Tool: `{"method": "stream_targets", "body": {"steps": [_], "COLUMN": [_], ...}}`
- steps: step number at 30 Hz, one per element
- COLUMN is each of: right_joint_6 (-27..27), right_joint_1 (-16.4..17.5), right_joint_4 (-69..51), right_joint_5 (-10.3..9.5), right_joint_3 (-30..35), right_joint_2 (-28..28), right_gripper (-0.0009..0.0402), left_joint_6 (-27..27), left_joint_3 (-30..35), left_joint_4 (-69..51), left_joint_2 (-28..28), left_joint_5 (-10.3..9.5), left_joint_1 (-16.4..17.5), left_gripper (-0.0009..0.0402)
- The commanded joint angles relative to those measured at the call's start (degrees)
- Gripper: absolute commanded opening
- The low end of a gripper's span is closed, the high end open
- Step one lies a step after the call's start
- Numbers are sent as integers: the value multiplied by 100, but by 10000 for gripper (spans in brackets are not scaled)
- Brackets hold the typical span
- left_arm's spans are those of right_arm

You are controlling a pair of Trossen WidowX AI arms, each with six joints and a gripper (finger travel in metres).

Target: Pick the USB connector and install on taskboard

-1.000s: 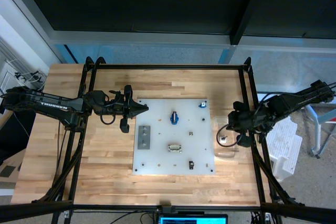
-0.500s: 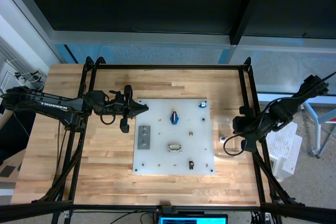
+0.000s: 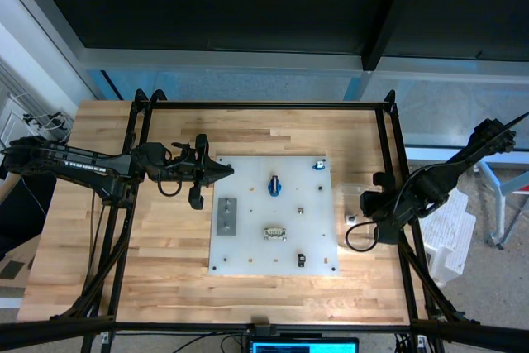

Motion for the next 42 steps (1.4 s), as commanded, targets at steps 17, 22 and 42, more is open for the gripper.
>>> {"method": "stream_targets", "body": {"steps": [17,22,42], "right_joint_6": [144,144,-328], "right_joint_1": [-234,-343,-579], "right_joint_4": [807,831,1652], "right_joint_5": [26,9,2], "right_joint_3": [-546,-608,-1056], "right_joint_2": [391,433,815], "right_gripper": [132,139,172], "left_joint_6": [2,2,2], "left_joint_3": [2,2,2], "left_joint_4": [0,0,0], "left_joint_2": [2,2,2], "left_joint_5": [2,2,2], "left_joint_1": [0,2,0], "left_gripper": [0,0,0]}}
